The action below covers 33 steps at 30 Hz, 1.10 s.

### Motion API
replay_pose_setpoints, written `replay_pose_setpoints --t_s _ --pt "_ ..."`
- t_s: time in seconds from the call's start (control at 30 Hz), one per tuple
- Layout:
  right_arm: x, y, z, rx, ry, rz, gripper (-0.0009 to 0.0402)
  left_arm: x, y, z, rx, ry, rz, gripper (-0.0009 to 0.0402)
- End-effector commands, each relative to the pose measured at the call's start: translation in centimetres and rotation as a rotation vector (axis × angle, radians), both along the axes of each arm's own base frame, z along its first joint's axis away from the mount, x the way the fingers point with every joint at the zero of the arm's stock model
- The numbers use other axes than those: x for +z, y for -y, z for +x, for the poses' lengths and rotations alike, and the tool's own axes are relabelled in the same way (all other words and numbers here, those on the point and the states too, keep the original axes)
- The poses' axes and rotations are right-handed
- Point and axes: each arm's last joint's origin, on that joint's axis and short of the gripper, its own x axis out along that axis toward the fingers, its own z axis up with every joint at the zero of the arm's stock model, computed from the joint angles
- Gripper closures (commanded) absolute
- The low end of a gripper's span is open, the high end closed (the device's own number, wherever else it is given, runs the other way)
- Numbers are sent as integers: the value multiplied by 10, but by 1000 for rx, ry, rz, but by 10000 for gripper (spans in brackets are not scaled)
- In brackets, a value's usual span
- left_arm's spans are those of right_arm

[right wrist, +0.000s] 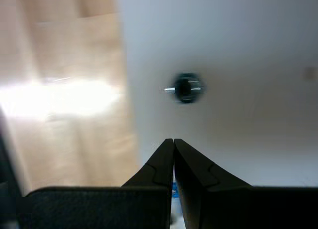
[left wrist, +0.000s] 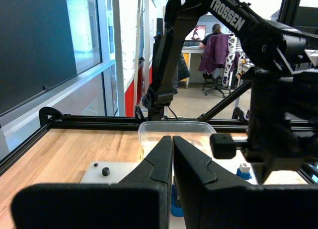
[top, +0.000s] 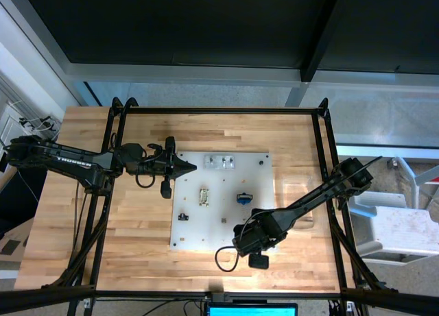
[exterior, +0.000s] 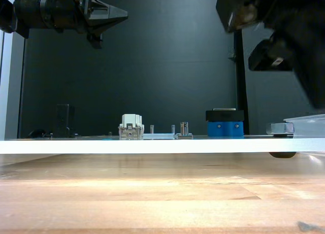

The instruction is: Unfasten the M12 fastener and place in the container

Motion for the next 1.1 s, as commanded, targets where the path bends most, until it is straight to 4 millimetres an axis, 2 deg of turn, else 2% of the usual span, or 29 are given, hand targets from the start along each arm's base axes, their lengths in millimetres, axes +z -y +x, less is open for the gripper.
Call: replay_pose_setpoints --t_s 0.03,0.43,1.1 --pt "2 -2 3 3 20 20 393 0 0 0 0 0 0 393" --pt "-21 -7 14 9 30 13 393 0 0 0 0 0 0 393" --pt "-22 -4 13 -4 31 -49 393 0 0 0 0 0 0 393"
